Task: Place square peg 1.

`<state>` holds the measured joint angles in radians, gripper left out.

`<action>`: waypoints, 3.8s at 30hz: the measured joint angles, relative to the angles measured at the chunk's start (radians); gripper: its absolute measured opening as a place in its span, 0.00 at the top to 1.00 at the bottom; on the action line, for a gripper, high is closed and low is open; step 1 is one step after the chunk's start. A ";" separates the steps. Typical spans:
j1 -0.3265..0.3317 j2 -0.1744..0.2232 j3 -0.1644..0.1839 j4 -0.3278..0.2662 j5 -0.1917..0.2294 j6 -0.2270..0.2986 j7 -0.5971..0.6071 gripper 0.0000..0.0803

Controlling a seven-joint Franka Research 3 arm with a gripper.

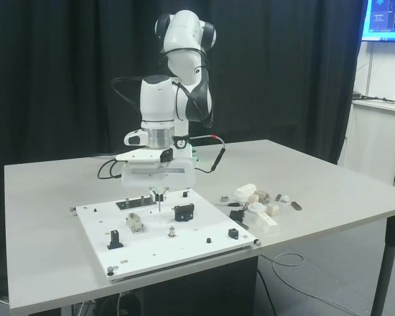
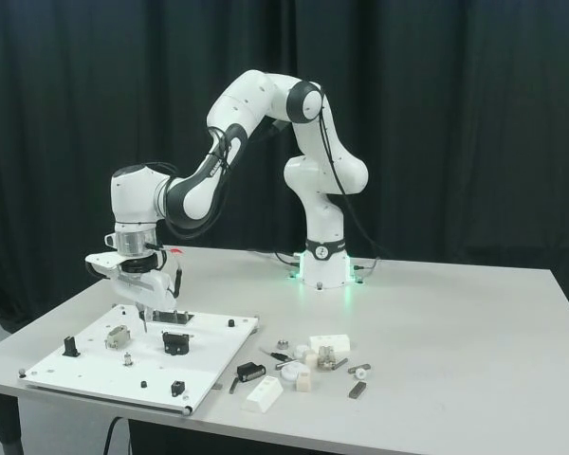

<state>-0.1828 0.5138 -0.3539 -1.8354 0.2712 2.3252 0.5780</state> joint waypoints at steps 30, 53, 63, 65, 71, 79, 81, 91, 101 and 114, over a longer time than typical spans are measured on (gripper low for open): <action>0.037 0.000 -0.035 -0.001 -0.004 -0.001 0.001 0.95; 0.042 0.000 -0.039 -0.001 -0.004 0.002 0.001 0.95; 0.046 0.000 -0.045 -0.001 -0.004 0.005 0.001 0.95; 0.048 0.000 -0.047 -0.001 -0.004 0.006 0.001 0.95; 0.052 0.000 -0.048 -0.001 -0.004 0.007 0.001 0.95; 0.075 -0.007 -0.048 -0.001 -0.003 0.006 0.004 0.95; 0.085 -0.011 -0.048 -0.001 -0.003 0.004 0.012 0.95; 0.153 -0.054 -0.048 -0.009 -0.004 -0.042 0.066 0.95; 0.242 -0.114 -0.048 -0.064 -0.027 -0.059 0.140 0.95; 0.371 -0.164 -0.048 -0.128 -0.095 -0.049 0.278 0.96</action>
<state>0.1879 0.3499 -0.4018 -1.9634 0.1759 2.2757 0.8563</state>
